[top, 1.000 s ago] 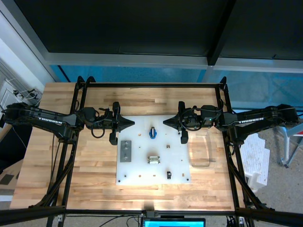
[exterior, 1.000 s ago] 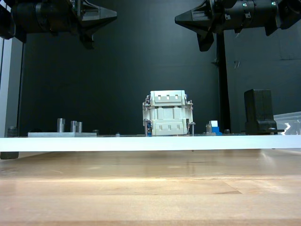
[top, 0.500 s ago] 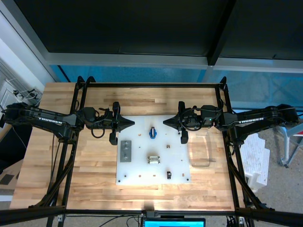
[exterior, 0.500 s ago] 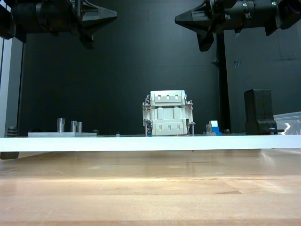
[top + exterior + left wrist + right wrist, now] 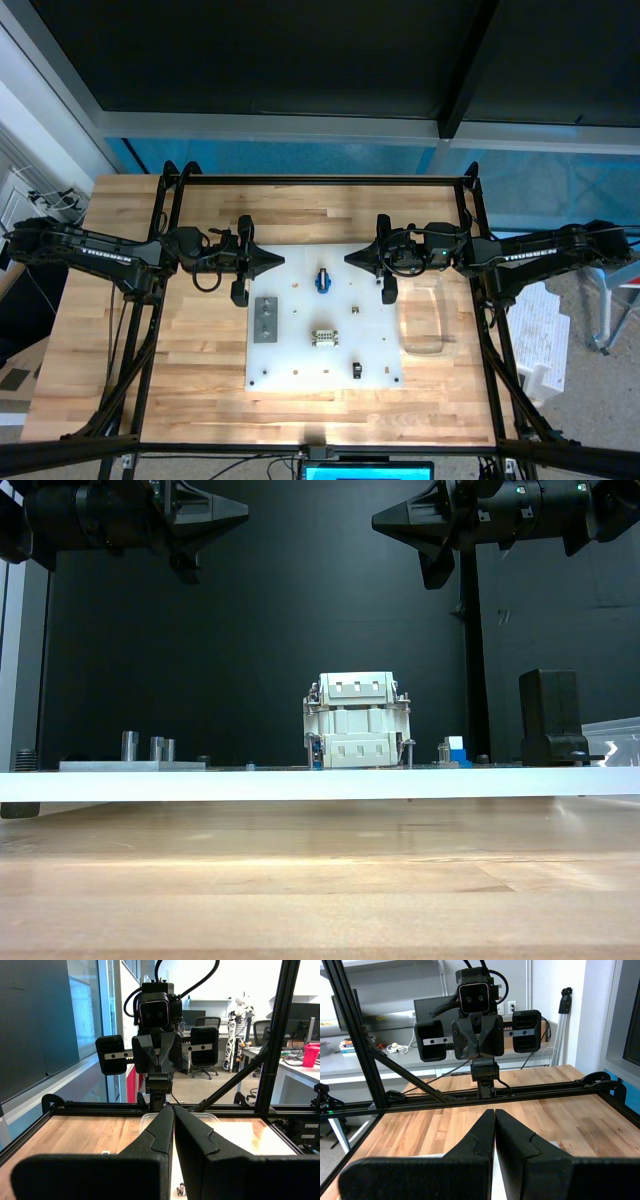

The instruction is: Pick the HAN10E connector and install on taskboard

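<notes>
above taskboard [image 5: 285,350] hang left gripper [image 5: 282,260], right gripper [image 5: 347,259] (closed).

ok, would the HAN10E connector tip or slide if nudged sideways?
Probably stiff: the HAN10E connector looks like a blocky moulded body. It stands in two stacked tiers on the taskboard, so a high sideways push might tip or unseat it rather than slide it. Left gripper and right gripper hang shut above the taskboard's far end, touching nothing.

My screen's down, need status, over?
Left gripper shut, right gripper shut, both up high. HAN10E connector sits on taskboard, ungripped. Nothing blocking it.
</notes>
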